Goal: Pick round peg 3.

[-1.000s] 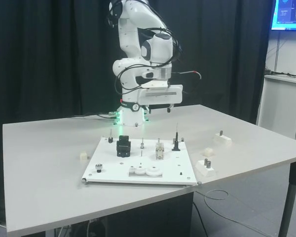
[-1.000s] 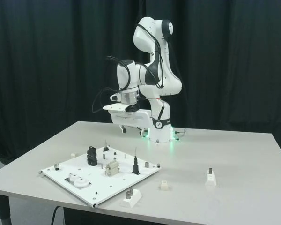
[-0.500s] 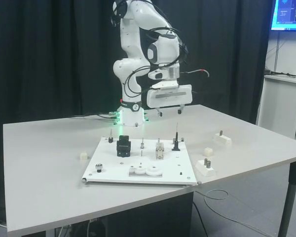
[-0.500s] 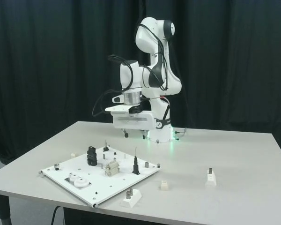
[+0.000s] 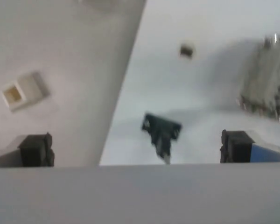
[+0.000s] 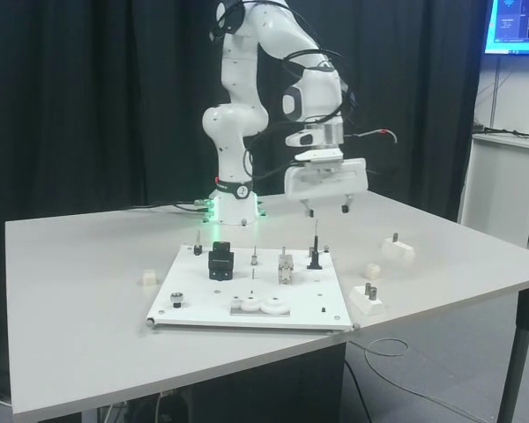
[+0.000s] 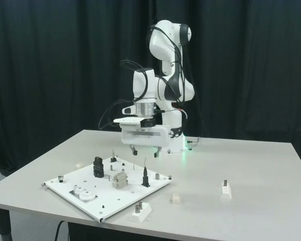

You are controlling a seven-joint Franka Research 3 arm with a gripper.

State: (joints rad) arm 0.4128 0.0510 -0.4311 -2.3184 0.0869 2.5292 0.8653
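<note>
The grey tabletop [image 6: 79, 264] carries everything, and the white arm [image 6: 247, 97] reaches out over it from its base. Below the end effector [image 6: 327, 210] lies the white board [image 6: 247, 286]; we see the end effector hanging well above the board's far edge, touching nothing. Its two fingers [image 6: 310, 211] stand wide apart with nothing between them.

In the wrist view, a black pin fixture [image 5: 161, 130] on the board sits under the gap between the fingertips, with a grey connector block [image 5: 268, 84] out past one finger. A small white block [image 5: 23, 89] lies on the bare tabletop just off the board's edge, beyond the other finger.

Several small upright pegs are in sight, and we cannot tell which one is round peg 3. Some stand on the board beneath the end effector, such as a short peg [image 5: 186, 50] near the connector block. Others sit in white holders on the tabletop, all well below the end effector and apart from it: a single-peg holder [image 6: 395, 247] and a two-peg holder [image 6: 368, 298].
</note>
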